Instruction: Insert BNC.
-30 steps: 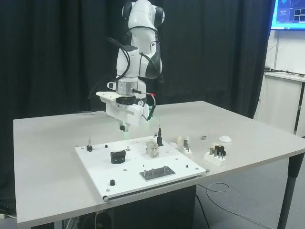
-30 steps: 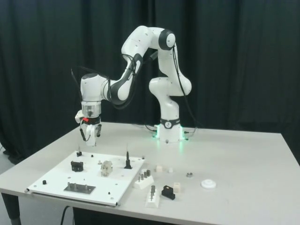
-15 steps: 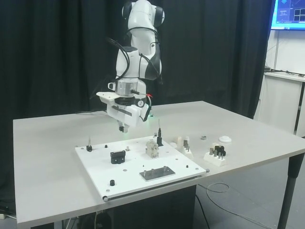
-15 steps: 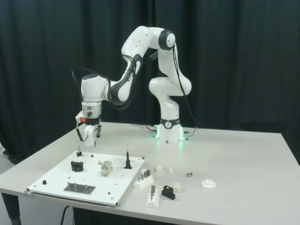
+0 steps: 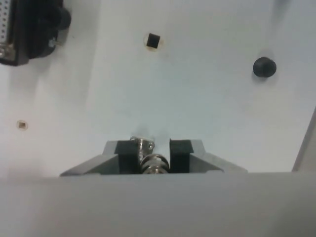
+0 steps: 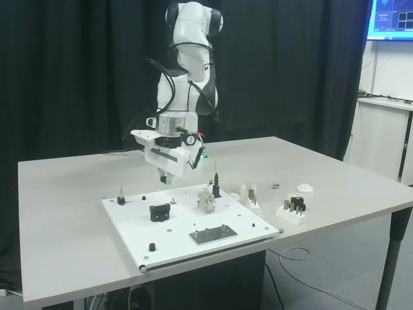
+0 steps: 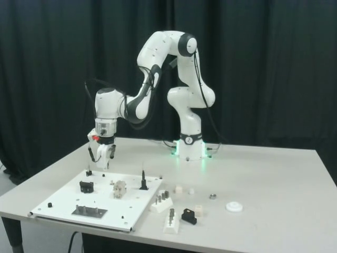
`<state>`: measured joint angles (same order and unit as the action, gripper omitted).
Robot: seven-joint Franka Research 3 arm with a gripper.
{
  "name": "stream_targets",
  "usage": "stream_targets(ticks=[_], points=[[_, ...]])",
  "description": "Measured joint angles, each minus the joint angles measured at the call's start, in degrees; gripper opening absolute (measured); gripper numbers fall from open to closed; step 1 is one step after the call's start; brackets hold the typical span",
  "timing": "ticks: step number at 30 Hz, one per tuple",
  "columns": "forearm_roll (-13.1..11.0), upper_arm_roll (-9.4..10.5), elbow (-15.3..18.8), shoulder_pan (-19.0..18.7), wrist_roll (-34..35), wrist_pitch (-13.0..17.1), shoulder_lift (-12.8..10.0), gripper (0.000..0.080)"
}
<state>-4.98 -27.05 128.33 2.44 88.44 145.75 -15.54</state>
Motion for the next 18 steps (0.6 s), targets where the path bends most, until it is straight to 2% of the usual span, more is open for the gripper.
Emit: stream_targets(ticks=[18], points=[[-0.04, 0.77, 3.47, -1.18, 0.0, 7.28, -1.36, 0.0126]])
